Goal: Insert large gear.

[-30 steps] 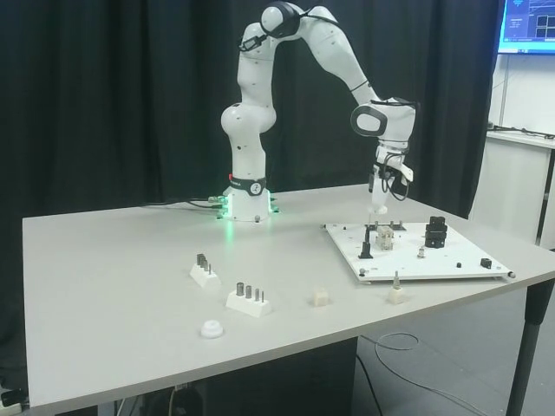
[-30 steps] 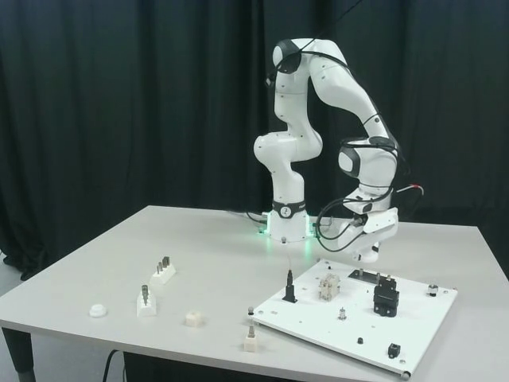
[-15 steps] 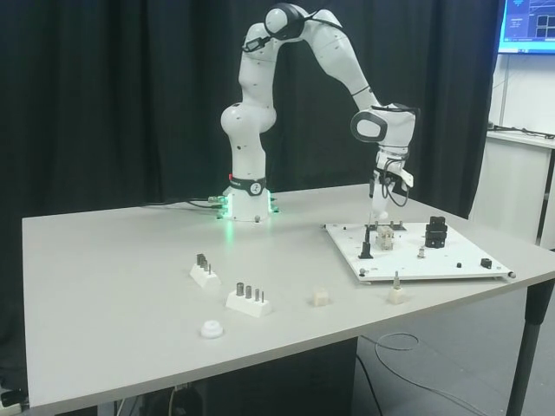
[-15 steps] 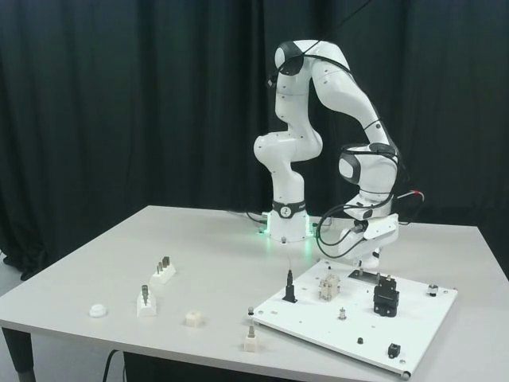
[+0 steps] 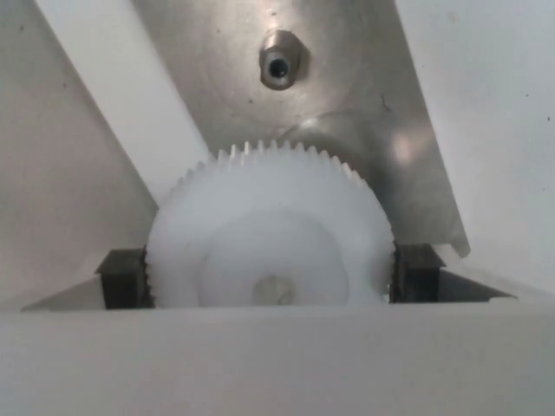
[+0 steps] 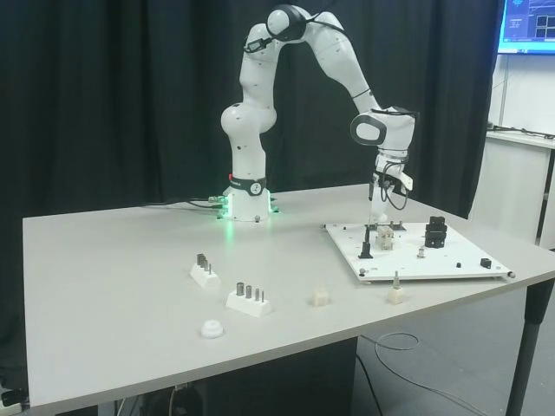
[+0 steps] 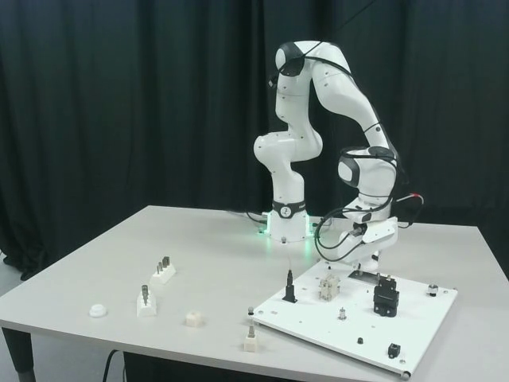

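Now the claw has been carried further over the board. The gear is clamped between its pads, flat face toward the wrist camera, axis along the fingers.

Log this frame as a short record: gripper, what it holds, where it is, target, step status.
gripper: gripper shut on the gear
held: white gear, clamped between two black pads
position: above the rear of the white board, clear of it
target: metal peg on a grey plate, visible past the gear
status: gear not yet inserted
elsewhere: loose white parts on the table
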Action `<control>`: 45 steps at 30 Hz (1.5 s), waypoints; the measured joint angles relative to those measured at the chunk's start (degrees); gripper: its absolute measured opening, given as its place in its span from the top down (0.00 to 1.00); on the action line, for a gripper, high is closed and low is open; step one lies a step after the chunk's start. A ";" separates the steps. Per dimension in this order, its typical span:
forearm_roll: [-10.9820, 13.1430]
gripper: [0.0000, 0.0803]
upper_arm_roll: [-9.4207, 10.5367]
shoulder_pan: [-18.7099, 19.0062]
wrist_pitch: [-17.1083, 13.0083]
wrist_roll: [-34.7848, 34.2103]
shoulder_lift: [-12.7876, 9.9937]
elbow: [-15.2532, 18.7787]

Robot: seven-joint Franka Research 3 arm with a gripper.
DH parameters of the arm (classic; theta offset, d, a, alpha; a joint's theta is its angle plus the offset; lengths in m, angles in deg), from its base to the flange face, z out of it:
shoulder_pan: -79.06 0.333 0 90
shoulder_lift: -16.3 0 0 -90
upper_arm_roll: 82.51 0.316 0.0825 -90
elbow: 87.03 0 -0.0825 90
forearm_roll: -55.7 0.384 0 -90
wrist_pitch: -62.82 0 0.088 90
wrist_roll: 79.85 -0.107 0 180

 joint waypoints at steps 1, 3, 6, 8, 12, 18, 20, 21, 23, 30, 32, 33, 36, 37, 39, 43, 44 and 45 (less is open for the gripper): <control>-0.03 0.26 0.00 -0.04 -0.06 -0.04 -0.02 -0.02; -0.06 0.26 0.00 -0.11 -0.12 -0.09 -0.04 -0.03; -0.07 0.26 0.00 -0.24 -0.18 -0.12 -0.05 -0.03; -0.07 0.26 0.00 -0.32 -0.22 -0.15 -0.06 -0.03; -0.10 0.26 0.00 -0.54 -0.34 -0.18 -0.10 -0.03; -0.22 0.26 -0.01 -0.92 -0.64 -0.18 -0.19 -0.03; -0.33 0.26 -0.01 -1.05 -0.68 -0.18 -0.21 -0.03; -0.38 0.26 -0.01 -1.11 -0.70 -0.18 -0.22 -0.03; -0.44 0.26 -0.01 -1.25 -0.73 -0.18 -0.24 -0.03; -0.56 0.26 -0.01 -1.61 -0.79 -0.18 -0.29 -0.03; -0.65 0.26 -0.01 -1.67 -0.80 -0.18 -0.29 -0.03; -0.73 0.26 -0.01 -1.70 -0.80 -0.18 -0.30 -0.03; -0.89 0.26 -0.01 -1.79 -0.84 -0.18 -0.31 -0.03; -0.92 0.26 -0.01 -1.83 -0.86 -0.18 -0.32 -0.03; -1.01 0.26 -0.01 -1.92 -0.90 -0.18 -0.33 -0.03; -1.28 0.26 -0.01 -2.16 -1.05 -0.18 -0.38 -0.03; -1.31 0.26 -0.01 -2.23 -1.10 -0.18 -0.39 -0.03; -1.35 0.26 -0.01 -2.30 -1.16 -0.18 -0.41 -0.03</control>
